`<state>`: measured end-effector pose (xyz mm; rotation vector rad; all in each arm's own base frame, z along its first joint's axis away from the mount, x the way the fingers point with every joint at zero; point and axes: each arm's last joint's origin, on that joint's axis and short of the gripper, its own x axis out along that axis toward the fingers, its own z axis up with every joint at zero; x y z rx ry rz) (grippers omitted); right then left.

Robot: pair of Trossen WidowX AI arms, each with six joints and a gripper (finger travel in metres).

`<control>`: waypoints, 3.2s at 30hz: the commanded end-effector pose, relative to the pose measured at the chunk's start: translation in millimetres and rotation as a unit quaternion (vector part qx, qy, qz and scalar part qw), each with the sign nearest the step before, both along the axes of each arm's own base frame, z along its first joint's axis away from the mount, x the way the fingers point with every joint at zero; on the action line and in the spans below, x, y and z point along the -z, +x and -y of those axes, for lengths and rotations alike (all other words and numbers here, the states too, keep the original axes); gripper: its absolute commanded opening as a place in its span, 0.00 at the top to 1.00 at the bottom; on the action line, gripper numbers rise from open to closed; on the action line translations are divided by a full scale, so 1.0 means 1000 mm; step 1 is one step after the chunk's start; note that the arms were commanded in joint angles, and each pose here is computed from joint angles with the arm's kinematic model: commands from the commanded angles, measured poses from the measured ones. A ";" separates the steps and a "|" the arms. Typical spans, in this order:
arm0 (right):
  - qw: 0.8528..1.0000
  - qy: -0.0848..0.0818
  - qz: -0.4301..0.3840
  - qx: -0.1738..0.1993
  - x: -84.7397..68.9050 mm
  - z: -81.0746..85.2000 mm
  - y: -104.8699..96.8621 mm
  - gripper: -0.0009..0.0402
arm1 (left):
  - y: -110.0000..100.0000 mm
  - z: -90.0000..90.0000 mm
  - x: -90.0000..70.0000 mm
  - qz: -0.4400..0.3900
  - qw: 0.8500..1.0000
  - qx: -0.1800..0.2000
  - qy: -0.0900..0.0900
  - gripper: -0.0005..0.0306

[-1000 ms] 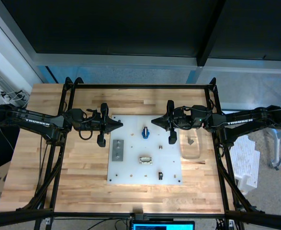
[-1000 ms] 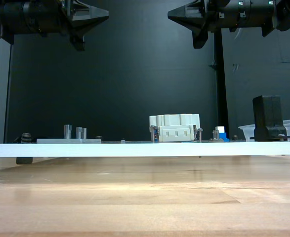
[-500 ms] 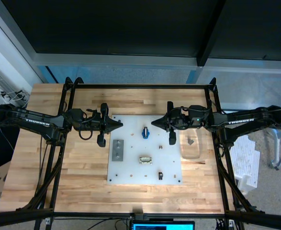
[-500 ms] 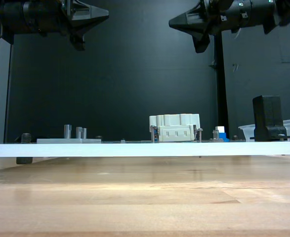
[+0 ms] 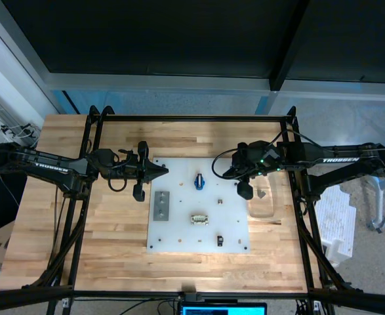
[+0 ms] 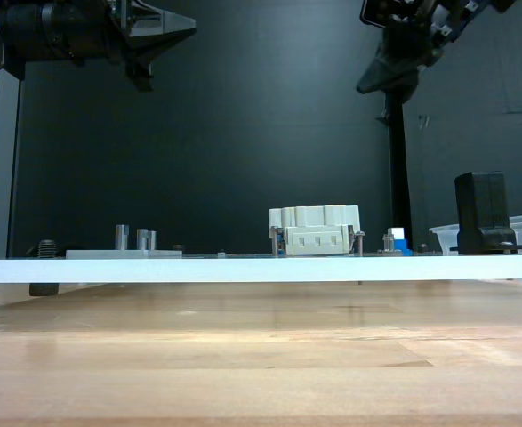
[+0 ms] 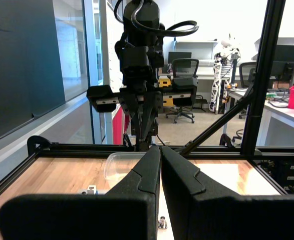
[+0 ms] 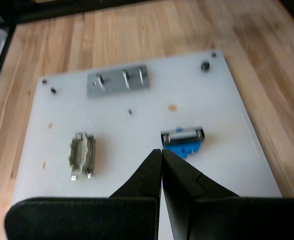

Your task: Pick the 16mm bar and install on taskboard

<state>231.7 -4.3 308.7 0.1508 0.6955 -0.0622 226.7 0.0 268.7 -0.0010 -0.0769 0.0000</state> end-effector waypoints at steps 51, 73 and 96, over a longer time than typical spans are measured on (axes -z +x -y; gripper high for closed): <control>0.849 -0.215 -0.353 -0.330 0.012 -0.001 -0.062 0.96 | 0.000 0.000 0.000 0.000 1.000 0.000 0.000 0.98; 0.830 -0.232 -0.356 -0.362 0.061 -0.013 -0.060 0.51 | 0.000 0.000 0.000 0.000 1.000 0.000 0.000 0.98; 0.826 -0.234 -0.353 -0.371 0.097 -0.016 -0.061 0.48 | 0.000 0.000 0.000 0.000 1.000 0.000 0.000 0.98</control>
